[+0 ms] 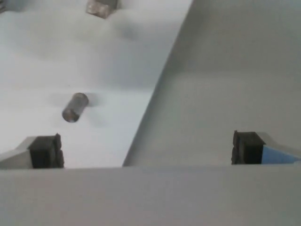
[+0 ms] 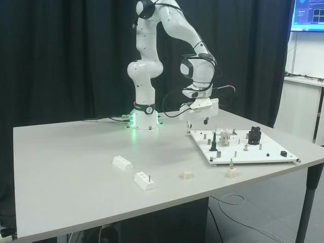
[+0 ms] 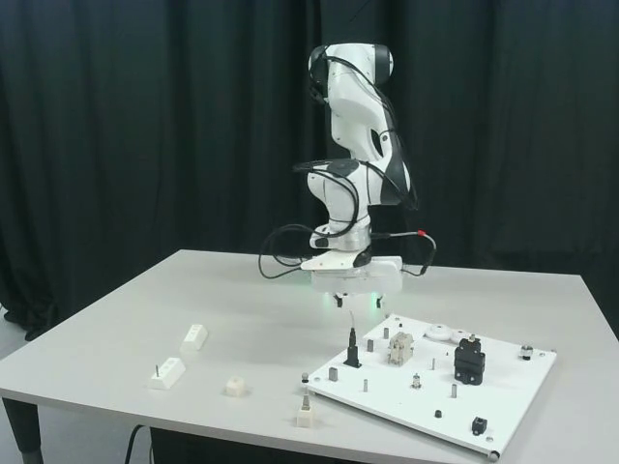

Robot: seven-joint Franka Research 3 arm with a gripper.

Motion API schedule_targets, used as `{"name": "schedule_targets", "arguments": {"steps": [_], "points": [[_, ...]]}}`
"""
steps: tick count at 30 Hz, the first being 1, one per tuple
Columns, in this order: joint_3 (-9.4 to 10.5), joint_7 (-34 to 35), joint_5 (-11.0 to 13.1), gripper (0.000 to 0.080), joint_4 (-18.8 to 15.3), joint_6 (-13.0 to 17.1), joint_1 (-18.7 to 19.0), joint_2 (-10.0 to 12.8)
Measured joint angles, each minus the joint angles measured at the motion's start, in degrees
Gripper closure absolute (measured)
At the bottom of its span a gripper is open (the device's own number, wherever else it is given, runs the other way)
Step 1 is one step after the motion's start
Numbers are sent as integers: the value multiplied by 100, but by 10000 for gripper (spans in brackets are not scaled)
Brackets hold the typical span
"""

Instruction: Pick round peg 1.

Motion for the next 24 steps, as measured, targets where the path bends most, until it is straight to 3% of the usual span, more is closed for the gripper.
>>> {"name": "schedule_targets", "arguments": {"steps": [12,24], "points": [[-134,-253,-29,3,38,-365,-233,-246],[-258,-256,-407,3,187,-760,-644,-606]]}}
